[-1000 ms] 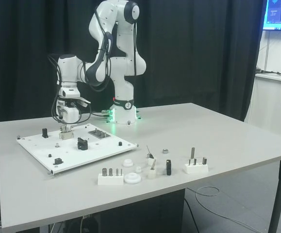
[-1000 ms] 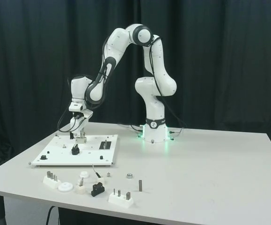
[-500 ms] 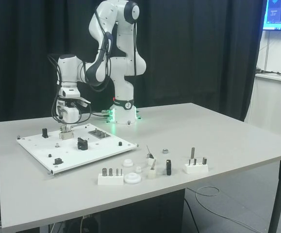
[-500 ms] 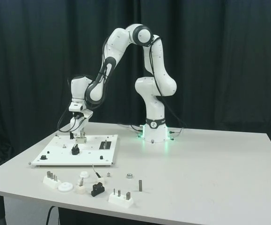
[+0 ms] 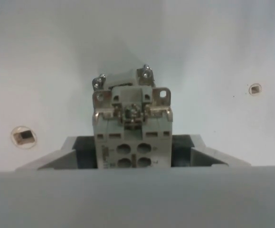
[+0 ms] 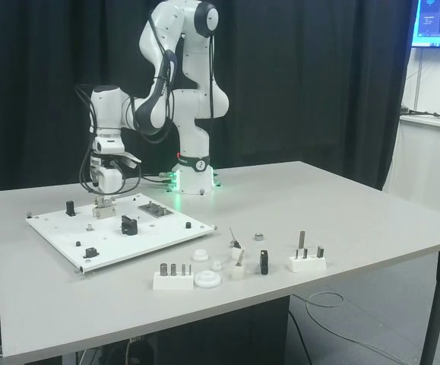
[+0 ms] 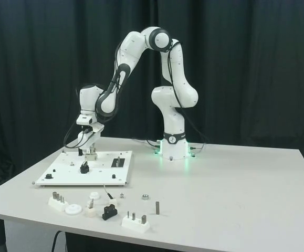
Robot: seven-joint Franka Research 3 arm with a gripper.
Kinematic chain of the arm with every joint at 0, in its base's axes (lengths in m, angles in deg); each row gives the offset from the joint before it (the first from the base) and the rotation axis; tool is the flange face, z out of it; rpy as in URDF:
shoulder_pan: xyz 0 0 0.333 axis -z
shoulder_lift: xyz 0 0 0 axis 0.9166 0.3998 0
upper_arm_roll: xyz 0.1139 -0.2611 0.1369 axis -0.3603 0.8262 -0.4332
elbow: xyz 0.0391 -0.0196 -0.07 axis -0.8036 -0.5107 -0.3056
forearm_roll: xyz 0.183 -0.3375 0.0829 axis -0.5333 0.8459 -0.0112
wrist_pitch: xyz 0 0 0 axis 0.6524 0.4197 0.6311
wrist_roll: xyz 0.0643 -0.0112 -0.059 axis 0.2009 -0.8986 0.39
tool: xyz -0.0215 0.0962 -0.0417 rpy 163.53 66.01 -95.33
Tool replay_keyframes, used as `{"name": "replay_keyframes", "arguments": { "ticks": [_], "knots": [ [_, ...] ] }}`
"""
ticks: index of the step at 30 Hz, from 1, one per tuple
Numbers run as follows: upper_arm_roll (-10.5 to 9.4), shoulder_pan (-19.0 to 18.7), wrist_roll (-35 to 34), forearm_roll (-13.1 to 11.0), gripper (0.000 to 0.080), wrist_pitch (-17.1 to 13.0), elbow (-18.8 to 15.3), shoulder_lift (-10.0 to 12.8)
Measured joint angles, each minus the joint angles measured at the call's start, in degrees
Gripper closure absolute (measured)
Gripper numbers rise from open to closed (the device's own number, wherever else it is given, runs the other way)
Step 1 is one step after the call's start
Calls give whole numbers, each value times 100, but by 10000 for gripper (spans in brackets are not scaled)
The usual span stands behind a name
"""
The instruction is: Insert waterproof.
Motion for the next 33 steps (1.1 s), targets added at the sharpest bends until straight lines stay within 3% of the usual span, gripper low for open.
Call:
{"name": "replay_keyframes", "arguments": {
  "ticks": [33],
  "knots": [
    [10, -19, -35, 292, 489, -75, -5, 15]
  ]
}}
